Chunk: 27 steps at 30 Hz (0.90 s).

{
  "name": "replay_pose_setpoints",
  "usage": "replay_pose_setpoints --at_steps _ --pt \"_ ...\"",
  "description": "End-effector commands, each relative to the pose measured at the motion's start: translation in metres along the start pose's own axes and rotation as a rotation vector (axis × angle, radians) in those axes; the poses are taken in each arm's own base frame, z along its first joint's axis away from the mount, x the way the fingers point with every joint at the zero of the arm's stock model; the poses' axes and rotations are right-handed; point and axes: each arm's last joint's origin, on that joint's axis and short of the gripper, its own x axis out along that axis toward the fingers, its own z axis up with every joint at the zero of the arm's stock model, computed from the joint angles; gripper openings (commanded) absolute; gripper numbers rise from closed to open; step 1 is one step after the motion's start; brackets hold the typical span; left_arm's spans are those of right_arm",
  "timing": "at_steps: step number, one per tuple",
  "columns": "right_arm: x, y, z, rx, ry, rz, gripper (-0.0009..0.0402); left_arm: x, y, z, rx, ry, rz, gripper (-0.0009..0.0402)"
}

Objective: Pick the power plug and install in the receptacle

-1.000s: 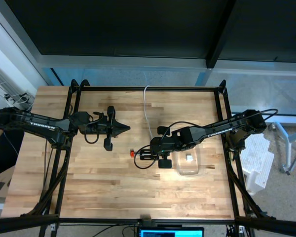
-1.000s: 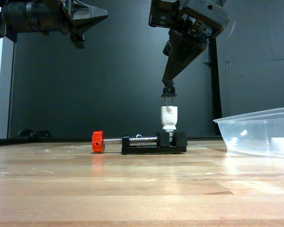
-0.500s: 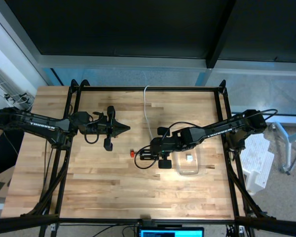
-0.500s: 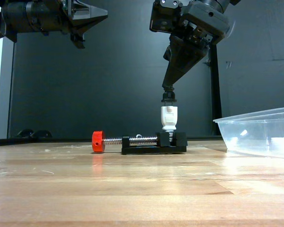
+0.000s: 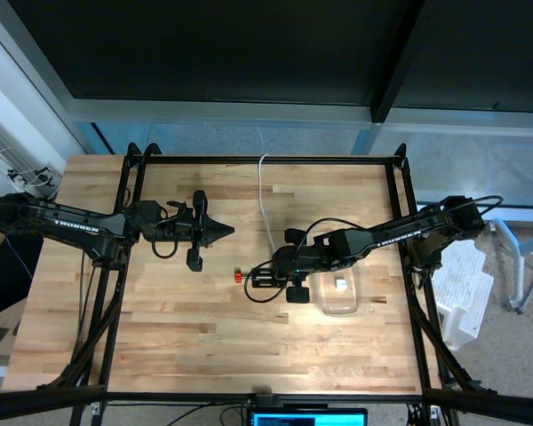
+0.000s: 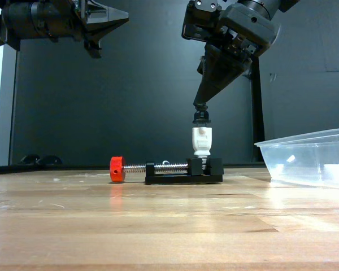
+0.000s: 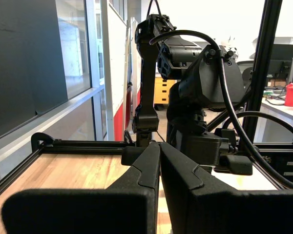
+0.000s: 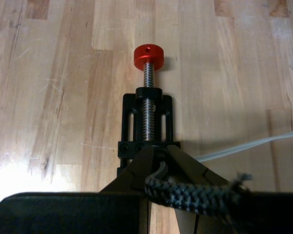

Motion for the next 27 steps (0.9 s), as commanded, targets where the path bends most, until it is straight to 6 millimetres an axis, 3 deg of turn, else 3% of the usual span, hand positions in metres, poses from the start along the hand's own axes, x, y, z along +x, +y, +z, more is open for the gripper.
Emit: replay_pose_setpoints --at_steps 1,27 --pt "0.004 0.000 -0.004 -0.001 0.025 0.008 0.0000 0.000 0.000 0.000 0.000 0.000 0.000 0.0000" --pt "0.020 -0.003 -0.024 -0.001 0.042 0.002 0.0000 0.000 0.000 0.000 0.000 0.000 0.000 0.0000"
